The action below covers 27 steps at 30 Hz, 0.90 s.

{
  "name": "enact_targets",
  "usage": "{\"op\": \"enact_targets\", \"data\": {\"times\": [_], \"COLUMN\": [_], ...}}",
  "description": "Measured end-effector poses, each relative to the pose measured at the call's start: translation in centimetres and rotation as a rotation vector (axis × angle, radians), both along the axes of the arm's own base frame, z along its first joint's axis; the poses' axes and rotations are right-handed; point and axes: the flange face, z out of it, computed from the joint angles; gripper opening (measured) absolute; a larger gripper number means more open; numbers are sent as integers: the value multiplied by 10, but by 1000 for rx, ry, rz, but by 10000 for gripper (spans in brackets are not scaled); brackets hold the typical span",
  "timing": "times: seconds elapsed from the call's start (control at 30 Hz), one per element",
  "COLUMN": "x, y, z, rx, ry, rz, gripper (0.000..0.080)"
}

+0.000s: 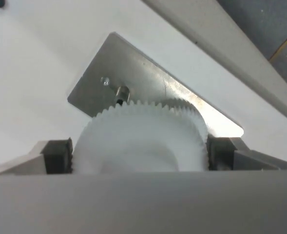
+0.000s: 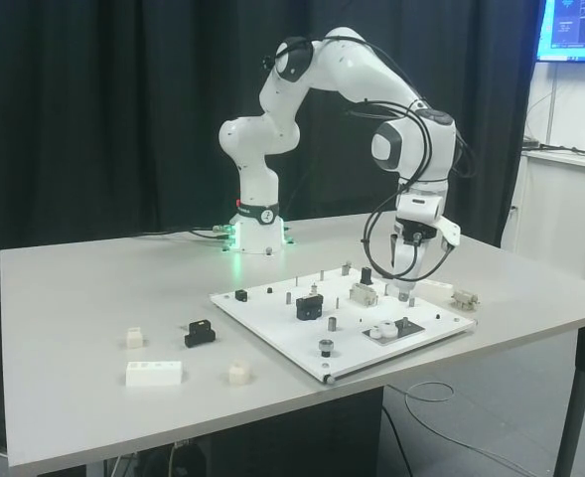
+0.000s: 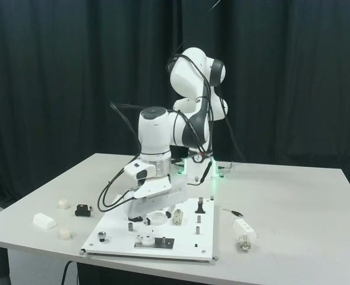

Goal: Place large gear.

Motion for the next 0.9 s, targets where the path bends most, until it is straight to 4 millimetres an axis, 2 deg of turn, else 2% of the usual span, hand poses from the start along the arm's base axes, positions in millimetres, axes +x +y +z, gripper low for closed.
{"op": "enact_targets", "data": {"times": [0.4,0.9], "x": [0,3], "y": [-2,8], "z": [-2,4], "rx": [1,21], "ry": [1,-13], "rz": [-8,-16], "gripper": [597,597]}}
